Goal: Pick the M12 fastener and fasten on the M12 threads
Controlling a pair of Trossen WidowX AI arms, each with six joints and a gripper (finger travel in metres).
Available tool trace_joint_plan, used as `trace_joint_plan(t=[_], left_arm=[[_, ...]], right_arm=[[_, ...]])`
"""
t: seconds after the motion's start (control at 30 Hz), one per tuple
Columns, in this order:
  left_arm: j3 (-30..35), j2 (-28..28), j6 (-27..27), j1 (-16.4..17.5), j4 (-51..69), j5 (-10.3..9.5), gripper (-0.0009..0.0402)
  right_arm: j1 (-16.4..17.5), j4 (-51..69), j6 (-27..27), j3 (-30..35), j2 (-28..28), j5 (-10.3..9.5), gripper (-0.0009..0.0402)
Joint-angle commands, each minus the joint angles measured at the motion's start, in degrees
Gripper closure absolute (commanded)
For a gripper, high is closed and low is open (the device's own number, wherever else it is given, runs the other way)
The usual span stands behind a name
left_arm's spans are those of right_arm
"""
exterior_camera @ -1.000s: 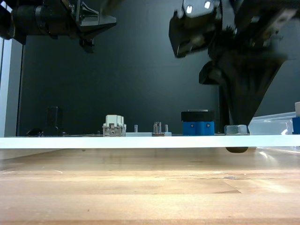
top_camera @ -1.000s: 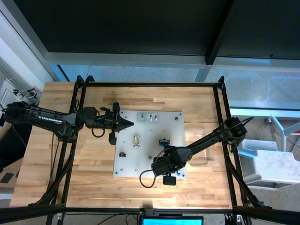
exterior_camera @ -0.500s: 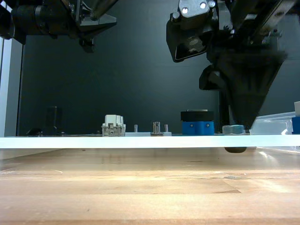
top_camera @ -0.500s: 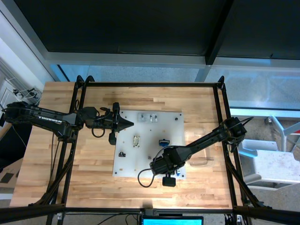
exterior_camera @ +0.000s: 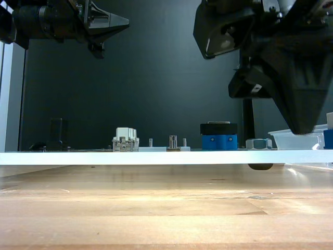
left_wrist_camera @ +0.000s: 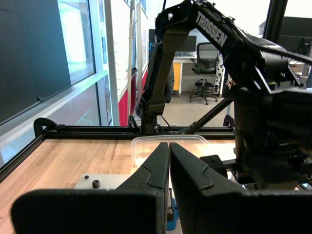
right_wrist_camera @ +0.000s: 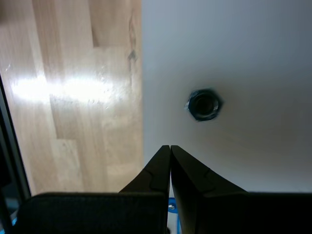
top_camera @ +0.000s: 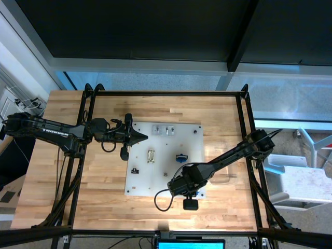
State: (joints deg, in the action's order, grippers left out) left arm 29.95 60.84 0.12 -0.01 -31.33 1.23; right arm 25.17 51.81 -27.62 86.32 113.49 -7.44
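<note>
The small silver M12 nut [right_wrist_camera: 204, 104] sits low on the white board [right_wrist_camera: 253, 58], and its dark centre looks like the stud inside it. No ribs show under the nut [exterior_camera: 258, 144] in the low view, so it appears run down on its stud. My right gripper [right_wrist_camera: 169, 147] is shut on nothing and hangs a short way off the nut, above and to its right [exterior_camera: 306, 130]. In the high view the right gripper [top_camera: 181, 188] covers that spot near the board's near right edge. My left gripper [top_camera: 145, 137] is shut and held high over the board's far left edge.
A blue-and-black fitting [exterior_camera: 219, 136] stands on the board left of the nut. The clear tray [exterior_camera: 297, 138] lies behind and right of it, off the board [top_camera: 224, 179]. A white connector [exterior_camera: 126, 140] and small silver posts [exterior_camera: 174, 141] stand mid-board.
The right gripper, whose tips were down on the nut, has come off it, rising slightly and shifting right. The nut stays in place on the board. The left arm has not moved.
</note>
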Motion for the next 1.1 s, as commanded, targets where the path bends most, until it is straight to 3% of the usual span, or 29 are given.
trace_joint_plan(t=[0.03, 0.13, 0.4, 0.67, 0.77, 0.87, 0.97, 1.1], left_arm=[[0.0, 0.02, -0.02, 0.0, 0.0, 0.02, 0.0393], [0.0, 0.02, -0.02, 0.0, 0.0, 0.02, 0.0393], [0.0, 0.02, -0.02, 0.0, 0.0, 0.02, 0.0393], [0.0, 0.02, -0.02, 0.02, 0.0, 0.02, 0.0393], [0.0, 0.02, -0.02, 0.02, 0.0, 0.02, 0.0393], [0.0, 0.02, -0.02, 0.0, 0.0, 0.02, 0.0393], [0.0, 0.02, -0.02, 0.0, 0.0, 0.02, 0.0393], [0.0, 0.02, -0.02, 0.0, -0.02, 0.02, 0.0393]], right_arm=[[-0.04, 0.17, -0.31, 0.04, -1.03, 1.86, 0.0393], [-0.07, 0.15, -0.35, 0.04, -1.55, 2.29, 0.0393], [-0.17, 0.28, -0.52, 0.0, -0.5, 10.91, 0.0393], [-0.02, -0.94, -0.55, -0.02, 1.38, 10.88, 0.0393], [0.0, -1.18, -0.22, -0.02, 1.22, 9.01, 0.0393], [0.02, -1.18, 1.53, -0.02, 0.9, 3.08, 0.0393], [0.04, -0.92, 1.77, -0.02, 0.59, -0.15, 0.0393], [0.11, -0.11, 2.03, -0.02, -0.09, -0.15, 0.0393]])
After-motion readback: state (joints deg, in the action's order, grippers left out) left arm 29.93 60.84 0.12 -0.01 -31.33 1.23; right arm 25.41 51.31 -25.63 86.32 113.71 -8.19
